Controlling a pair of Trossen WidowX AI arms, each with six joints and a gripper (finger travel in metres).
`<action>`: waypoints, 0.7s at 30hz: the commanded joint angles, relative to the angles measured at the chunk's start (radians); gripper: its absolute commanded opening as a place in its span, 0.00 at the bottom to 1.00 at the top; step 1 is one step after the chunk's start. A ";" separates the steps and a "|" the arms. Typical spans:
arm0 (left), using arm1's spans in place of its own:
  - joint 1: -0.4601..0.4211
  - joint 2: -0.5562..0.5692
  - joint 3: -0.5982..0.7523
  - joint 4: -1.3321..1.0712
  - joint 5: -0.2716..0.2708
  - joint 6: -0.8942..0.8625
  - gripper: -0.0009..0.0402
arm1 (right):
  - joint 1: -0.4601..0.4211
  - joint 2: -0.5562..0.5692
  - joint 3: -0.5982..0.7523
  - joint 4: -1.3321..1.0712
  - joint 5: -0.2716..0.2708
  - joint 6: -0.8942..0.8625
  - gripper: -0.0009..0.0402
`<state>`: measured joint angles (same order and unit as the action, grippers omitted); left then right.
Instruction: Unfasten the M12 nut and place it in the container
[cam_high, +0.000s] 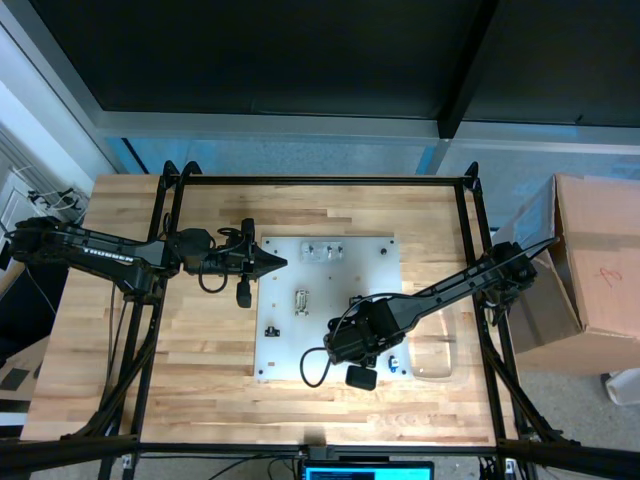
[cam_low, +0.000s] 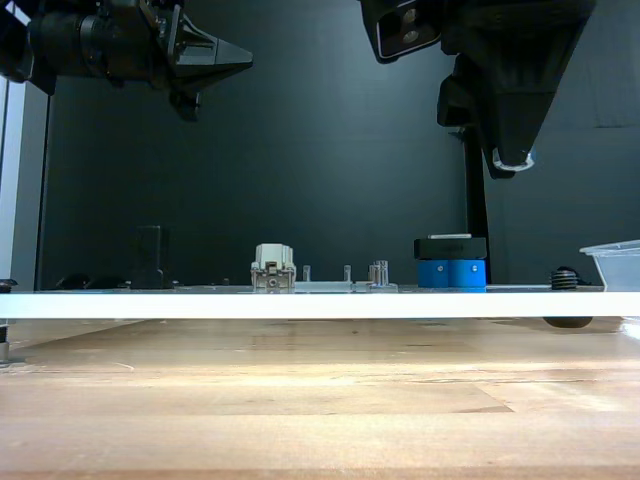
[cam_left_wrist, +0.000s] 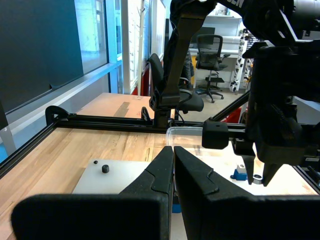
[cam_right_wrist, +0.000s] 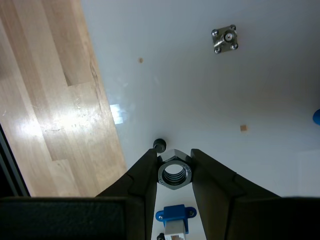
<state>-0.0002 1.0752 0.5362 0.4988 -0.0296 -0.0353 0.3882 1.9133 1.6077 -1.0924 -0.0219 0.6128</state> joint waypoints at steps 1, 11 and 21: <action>0.000 0.000 0.000 0.000 0.000 0.000 0.02 | -0.012 -0.027 -0.030 0.001 0.004 -0.020 0.03; 0.000 0.000 0.000 0.000 0.000 0.000 0.02 | -0.024 -0.139 -0.152 0.006 0.058 -0.027 0.05; 0.000 0.000 0.000 0.000 0.000 0.000 0.02 | -0.026 -0.278 -0.307 0.027 0.056 -0.018 0.44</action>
